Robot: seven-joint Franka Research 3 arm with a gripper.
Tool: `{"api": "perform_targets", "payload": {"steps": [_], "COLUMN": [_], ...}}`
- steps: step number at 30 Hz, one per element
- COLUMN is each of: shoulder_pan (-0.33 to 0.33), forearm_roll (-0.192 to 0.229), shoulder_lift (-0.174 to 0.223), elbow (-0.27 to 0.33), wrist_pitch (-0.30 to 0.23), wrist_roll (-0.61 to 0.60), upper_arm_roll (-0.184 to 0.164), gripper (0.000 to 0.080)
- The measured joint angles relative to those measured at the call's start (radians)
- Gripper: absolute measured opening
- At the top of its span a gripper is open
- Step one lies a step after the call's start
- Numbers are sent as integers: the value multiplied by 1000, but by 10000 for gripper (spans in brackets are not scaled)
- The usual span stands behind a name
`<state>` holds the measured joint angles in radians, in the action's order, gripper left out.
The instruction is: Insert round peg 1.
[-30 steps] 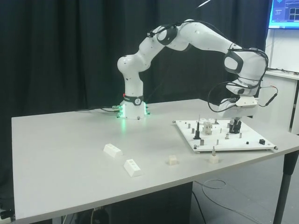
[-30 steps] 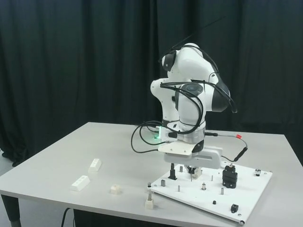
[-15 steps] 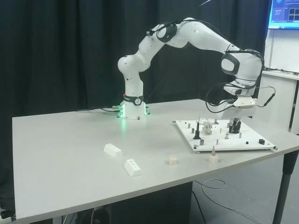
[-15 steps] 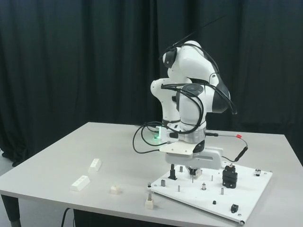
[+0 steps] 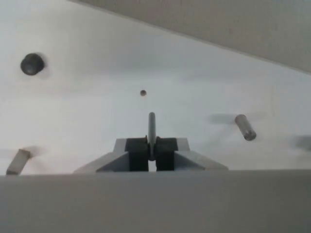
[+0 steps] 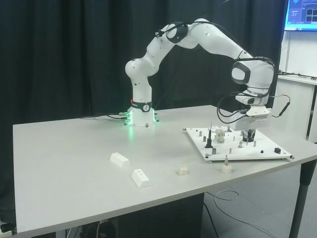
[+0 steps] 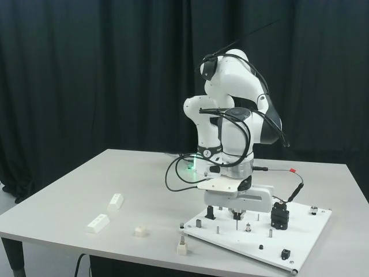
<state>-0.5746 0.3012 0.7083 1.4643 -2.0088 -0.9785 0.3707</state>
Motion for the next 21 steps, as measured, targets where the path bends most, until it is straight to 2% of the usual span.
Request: {"api": "perform_targets", "payload": {"steps": [11, 21], "shoulder_pan": [-18, -36], "forearm_roll": [0, 0], "shoulder_lift": [0, 0], "elbow": [49, 81], "wrist_pitch": [-86, -132], "wrist_roll": [0, -1], "upper_arm_roll": [0, 0], "gripper": [29, 29]}}
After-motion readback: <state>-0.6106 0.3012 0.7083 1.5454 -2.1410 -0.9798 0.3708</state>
